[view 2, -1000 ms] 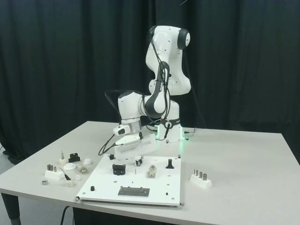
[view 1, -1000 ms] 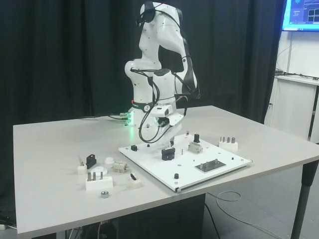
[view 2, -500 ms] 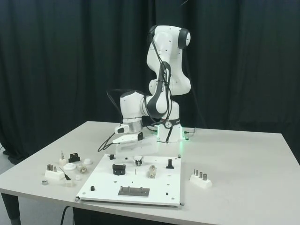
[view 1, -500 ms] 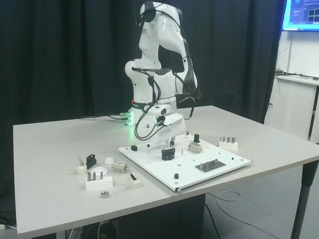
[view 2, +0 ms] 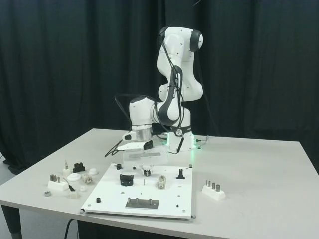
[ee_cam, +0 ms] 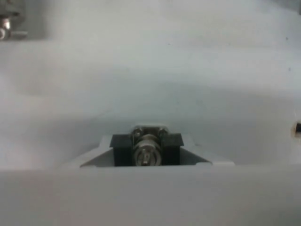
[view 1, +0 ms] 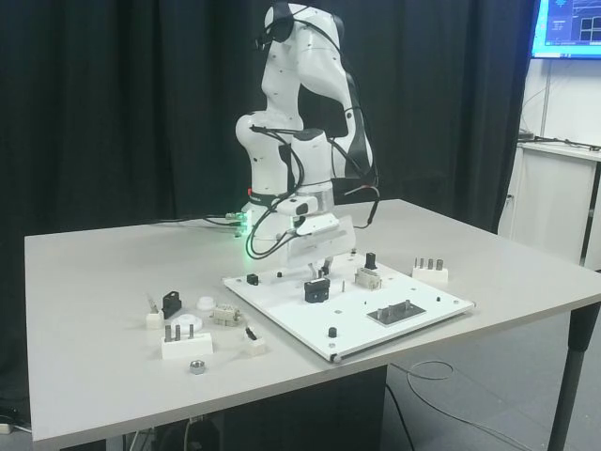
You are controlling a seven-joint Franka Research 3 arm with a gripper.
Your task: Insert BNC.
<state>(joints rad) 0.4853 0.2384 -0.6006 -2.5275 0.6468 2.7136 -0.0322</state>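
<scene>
The wrist view shows a metal BNC connector (ee_cam: pixel 147 150) seated in a black holder on the white board (ee_cam: pixel 150 70), seen end-on and close. In both room views my gripper (view 1: pixel 316 271) (view 2: pixel 145 168) hangs just above the back part of the white board (view 1: pixel 282 305) (view 2: pixel 169 199), with the white hand tilted over it. A small metal part (view 2: pixel 147 172) stands on the board right under the hand. Whether it touches the gripper I cannot tell.
On the board stand a black mount (view 1: pixel 315 291) (view 2: pixel 126 178), a grey connector block (view 1: pixel 366 275), a black post (view 1: pixel 370 258) and a grey plate (view 1: pixel 394 313). Several loose parts (view 1: pixel 185 340) lie on the table left of the board. A white peg block (view 1: pixel 430 271) sits to its right.
The hand has lifted away from the board and the wrist has swung higher. The small metal part below it has stayed in place.
</scene>
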